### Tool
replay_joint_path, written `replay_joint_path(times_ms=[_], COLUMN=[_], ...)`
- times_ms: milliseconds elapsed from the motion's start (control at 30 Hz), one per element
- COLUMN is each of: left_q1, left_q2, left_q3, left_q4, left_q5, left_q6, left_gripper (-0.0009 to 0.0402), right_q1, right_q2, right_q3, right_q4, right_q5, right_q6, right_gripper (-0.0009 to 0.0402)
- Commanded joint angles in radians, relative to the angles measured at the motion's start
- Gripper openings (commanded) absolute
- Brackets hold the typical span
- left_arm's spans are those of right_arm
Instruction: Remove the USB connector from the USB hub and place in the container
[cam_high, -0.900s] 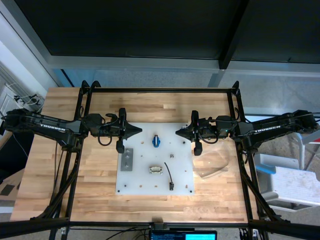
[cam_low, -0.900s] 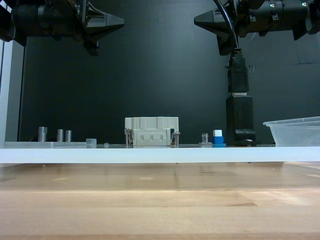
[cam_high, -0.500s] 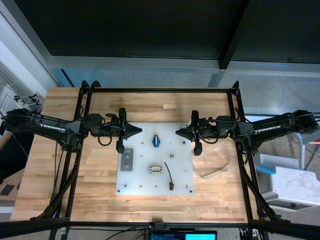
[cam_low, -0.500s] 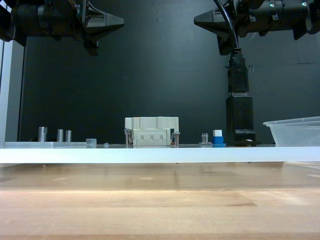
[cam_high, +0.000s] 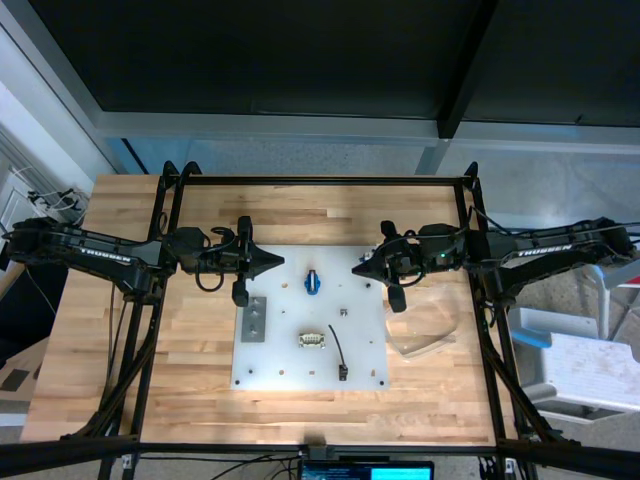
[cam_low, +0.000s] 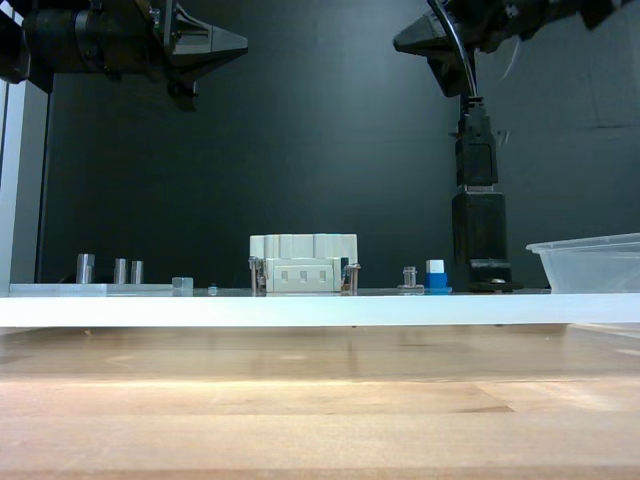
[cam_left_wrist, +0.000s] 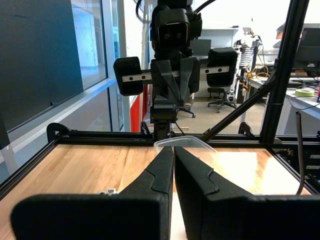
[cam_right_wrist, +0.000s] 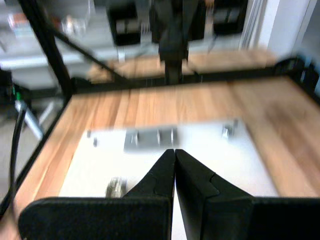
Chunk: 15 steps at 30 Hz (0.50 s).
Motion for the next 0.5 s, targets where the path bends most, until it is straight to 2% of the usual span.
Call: replay_joint_path(times_ms=[33,167,367,500], left_q1=[0.0,0.0,0.0,0.0], left_q2=[0.0,0.0,0.0,0.0], left_q3=[0.0,0.0,0.0,0.0], left_q4=[0.0,0.0,0.0,0.0], left_q5=[0.0,0.0,0.0,0.0], left_q6=[0.0,0.0,0.0,0.0], left_gripper=[0.0001,0.0001,0.0001,0.0001], right_q1=[0.021,0.052,0.126,0.175], right_q2=[0.042,0.083,0.126,0.146], right_q3=[0.098,0.182,0.252,0.281], right_q4=[-0.195,-0.346,-0.507,-0.587], right_q5=[0.007,0.014,0.093,0.119], right_q6=[0.011,0.069,0.153,0.226], right_gripper=[0.0,0.0,0.0,0.0005])
